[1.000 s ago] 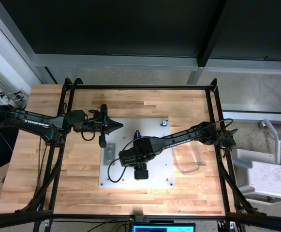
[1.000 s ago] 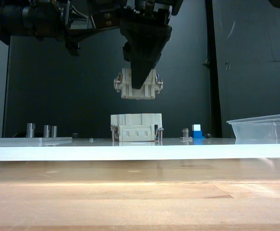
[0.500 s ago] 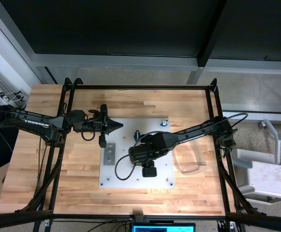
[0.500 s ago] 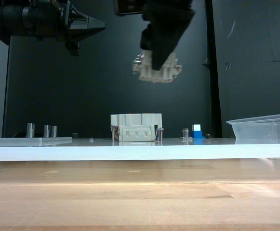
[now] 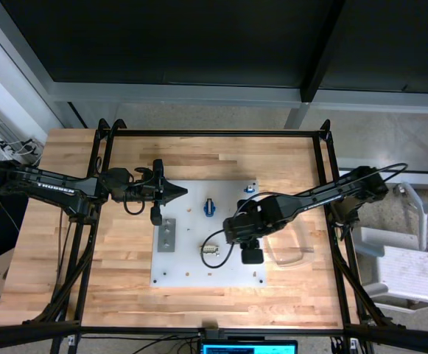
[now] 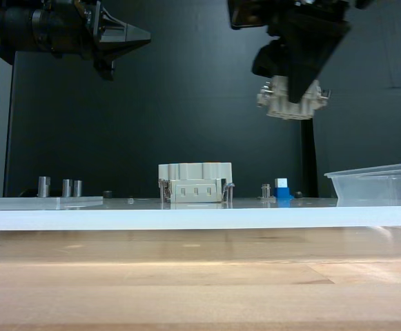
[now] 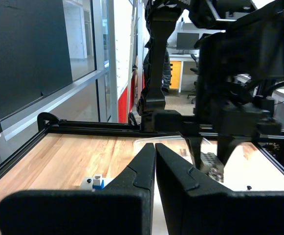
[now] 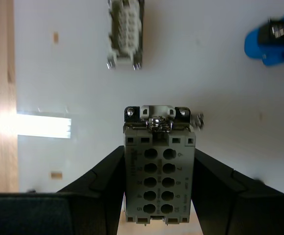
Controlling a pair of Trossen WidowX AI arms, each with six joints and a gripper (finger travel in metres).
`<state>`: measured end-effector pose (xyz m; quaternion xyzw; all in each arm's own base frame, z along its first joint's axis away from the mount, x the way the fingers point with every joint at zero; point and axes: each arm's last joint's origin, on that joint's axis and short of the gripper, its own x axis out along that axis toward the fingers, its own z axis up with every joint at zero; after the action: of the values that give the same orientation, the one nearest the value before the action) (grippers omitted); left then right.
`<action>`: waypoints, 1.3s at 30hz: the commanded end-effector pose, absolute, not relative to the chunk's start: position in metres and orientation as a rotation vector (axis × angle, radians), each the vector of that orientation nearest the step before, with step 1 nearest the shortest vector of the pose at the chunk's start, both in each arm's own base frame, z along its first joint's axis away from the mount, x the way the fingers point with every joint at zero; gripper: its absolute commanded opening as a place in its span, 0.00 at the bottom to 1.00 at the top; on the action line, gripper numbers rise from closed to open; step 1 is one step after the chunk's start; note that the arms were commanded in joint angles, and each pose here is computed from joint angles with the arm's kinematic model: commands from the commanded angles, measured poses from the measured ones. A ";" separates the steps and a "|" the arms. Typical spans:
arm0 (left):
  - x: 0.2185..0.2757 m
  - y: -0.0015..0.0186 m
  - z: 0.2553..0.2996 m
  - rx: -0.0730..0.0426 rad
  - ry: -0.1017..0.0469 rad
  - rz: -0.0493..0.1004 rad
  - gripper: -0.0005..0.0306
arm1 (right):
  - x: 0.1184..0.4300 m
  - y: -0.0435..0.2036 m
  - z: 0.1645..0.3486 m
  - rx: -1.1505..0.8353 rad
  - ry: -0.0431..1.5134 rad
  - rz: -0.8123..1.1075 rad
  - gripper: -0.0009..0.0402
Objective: Remove the HAN10-E connector and place it in the container
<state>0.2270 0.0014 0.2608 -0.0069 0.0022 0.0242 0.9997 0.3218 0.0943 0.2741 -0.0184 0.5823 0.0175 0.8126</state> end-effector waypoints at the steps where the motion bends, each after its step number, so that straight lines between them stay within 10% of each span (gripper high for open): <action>1: 0.2270 0.0014 0.2607 -0.014 0.005 0.048 0.02 | 0.310 0.092 0.272 -0.033 1.242 0.034 0.18; 39: 0.2271 0.0014 0.2606 -0.014 0.005 0.048 0.02 | 0.203 0.066 0.216 0.098 1.316 -0.086 0.18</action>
<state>0.2270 0.0014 0.2607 -0.0071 0.0024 0.0242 0.9997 0.2047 0.0661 0.2190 0.0412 0.6113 -0.0361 0.7895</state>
